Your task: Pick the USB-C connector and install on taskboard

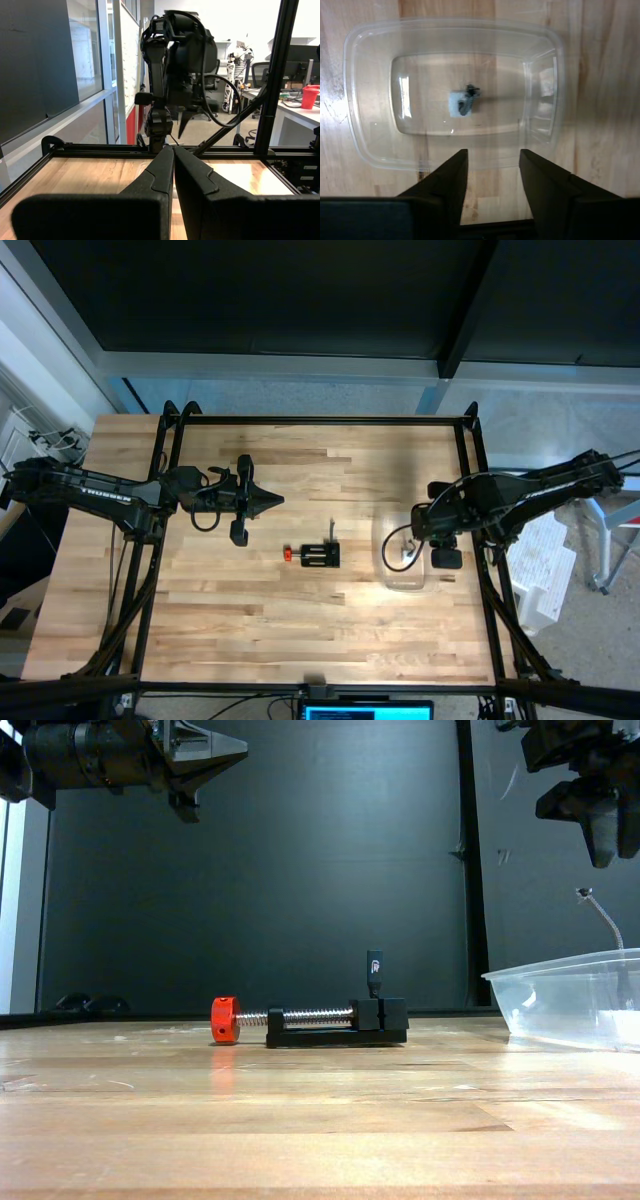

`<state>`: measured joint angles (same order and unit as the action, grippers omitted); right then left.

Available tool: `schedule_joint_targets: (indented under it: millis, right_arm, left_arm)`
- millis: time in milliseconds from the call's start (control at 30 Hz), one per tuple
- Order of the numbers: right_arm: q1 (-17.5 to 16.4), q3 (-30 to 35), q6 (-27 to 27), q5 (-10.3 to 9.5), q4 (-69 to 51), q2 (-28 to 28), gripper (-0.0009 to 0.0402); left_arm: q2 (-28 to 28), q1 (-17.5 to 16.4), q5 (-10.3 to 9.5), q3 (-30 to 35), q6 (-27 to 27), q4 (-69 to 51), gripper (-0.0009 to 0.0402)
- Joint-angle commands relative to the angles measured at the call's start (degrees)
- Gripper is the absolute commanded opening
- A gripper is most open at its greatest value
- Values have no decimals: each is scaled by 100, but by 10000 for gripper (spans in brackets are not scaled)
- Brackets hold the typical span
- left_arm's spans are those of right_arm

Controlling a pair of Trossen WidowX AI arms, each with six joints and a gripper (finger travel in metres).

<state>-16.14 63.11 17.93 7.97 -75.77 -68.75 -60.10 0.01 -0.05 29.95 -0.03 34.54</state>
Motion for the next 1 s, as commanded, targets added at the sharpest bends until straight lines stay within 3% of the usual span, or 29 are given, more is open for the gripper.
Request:
schedule_joint_targets:
  millis: [33, 433, 1000]
  right_arm:
    - [-105, -240, 155, -2, 332, -15, 168]
    - [-140, -981, 317, -155, 1270, -118, 173]
    - [-164, -1808, 208, -212, 2380, -304, 173]
  left_arm:
    - [-2, -2, 2, 0, 0, 0, 0]
    - [-2, 0, 2, 0, 0, 0, 0]
    - [0, -2, 2, 0, 0, 0, 0]
